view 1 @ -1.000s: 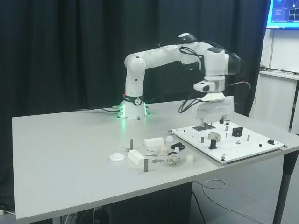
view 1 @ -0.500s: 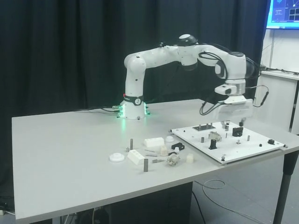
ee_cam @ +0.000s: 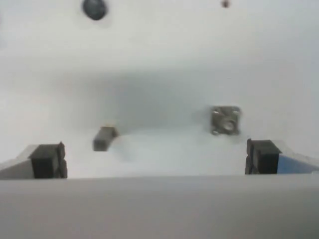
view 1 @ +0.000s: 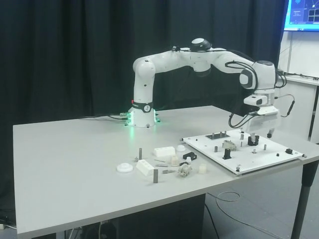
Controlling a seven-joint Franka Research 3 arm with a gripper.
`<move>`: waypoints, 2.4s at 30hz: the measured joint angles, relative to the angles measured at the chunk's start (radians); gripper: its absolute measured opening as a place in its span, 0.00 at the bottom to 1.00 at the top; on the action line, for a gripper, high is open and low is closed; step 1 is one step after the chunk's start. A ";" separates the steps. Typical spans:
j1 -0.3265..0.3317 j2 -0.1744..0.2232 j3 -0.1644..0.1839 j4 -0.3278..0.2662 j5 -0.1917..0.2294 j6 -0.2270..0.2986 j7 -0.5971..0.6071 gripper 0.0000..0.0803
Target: Remove square peg 2.
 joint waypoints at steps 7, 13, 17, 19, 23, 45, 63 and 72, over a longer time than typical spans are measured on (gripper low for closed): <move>-0.019 0.000 0.030 0.049 -0.035 0.000 0.007 1.00; -0.027 0.000 0.049 0.074 -0.061 0.000 0.031 1.00; -0.030 0.000 0.061 0.085 -0.072 0.000 0.042 1.00; -0.032 0.000 0.067 0.090 -0.074 0.001 0.049 1.00; -0.038 0.000 0.080 0.101 -0.077 0.003 0.060 1.00; -0.066 0.000 0.129 0.128 -0.085 0.039 0.111 1.00; -0.089 0.000 0.151 0.155 -0.134 0.053 0.186 0.86; -0.097 0.000 0.159 0.177 -0.165 0.057 0.207 0.27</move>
